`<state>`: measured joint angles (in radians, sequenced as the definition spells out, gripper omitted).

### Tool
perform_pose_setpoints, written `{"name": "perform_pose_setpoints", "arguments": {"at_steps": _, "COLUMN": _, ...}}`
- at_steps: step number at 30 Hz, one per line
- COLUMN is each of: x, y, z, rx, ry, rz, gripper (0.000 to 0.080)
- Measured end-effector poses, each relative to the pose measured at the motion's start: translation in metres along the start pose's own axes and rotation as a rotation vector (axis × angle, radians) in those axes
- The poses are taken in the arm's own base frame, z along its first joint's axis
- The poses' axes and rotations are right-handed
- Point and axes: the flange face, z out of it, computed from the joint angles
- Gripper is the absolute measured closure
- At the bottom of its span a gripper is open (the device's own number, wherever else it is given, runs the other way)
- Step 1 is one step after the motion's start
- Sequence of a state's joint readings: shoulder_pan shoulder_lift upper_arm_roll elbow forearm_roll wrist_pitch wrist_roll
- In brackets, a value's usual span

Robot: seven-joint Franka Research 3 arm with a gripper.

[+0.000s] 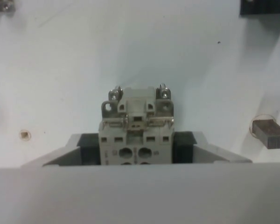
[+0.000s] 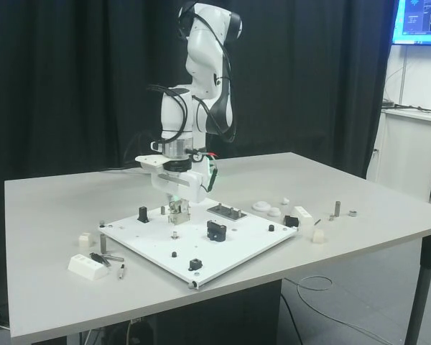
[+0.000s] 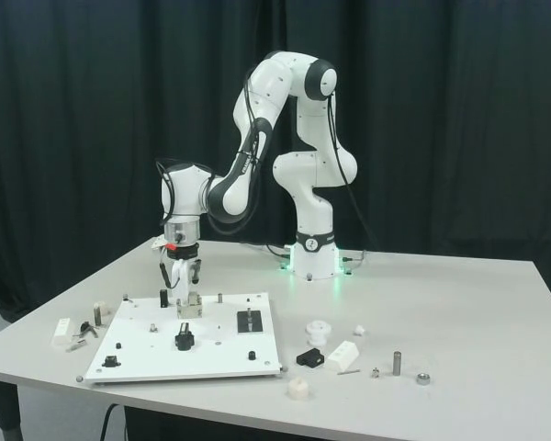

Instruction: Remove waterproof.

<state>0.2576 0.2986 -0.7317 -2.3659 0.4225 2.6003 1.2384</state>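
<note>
Right now the gripper (image 3: 182, 287) hangs straight above the grey connector (image 1: 136, 130) standing upright on the white board (image 2: 244, 248), fingers spread either side, not yet pinching it.

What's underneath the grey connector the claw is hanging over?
The grey connector stands on the white board, below the claw. Black pieces flank its base in the wrist view; its lower part and seat are covered.

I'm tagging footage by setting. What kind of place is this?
Probably a robotics lab or test cell: a white arm bolted to a grey table, a white assembly board with small fixtures, and black curtains behind.
</note>
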Motion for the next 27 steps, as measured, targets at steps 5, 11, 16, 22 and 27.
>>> {"name": "perform_pose_setpoints", "arguments": {"at_steps": 5, "x": -0.0001, "y": 0.0000, "z": 0.0000, "rx": 0.000, "ry": 0.000, "rz": -0.001, "gripper": 0.0489}}
{"name": "perform_pose_setpoints", "arguments": {"at_steps": 11, "x": -0.0002, "y": -0.0001, "z": -0.0001, "rx": 0.000, "ry": 0.001, "rz": -0.002, "gripper": 0.0489}}
{"name": "perform_pose_setpoints", "arguments": {"at_steps": 16, "x": -0.0004, "y": -0.0001, "z": -0.0001, "rx": 0.000, "ry": 0.001, "rz": -0.003, "gripper": 0.0489}}
{"name": "perform_pose_setpoints", "arguments": {"at_steps": 22, "x": -0.0007, "y": -0.0002, "z": -0.0002, "rx": 0.000, "ry": 0.003, "rz": -0.003, "gripper": 0.0489}}
{"name": "perform_pose_setpoints", "arguments": {"at_steps": 27, "x": -0.0009, "y": -0.0002, "z": -0.0002, "rx": -0.001, "ry": 0.005, "rz": -0.004, "gripper": 0.0489}}
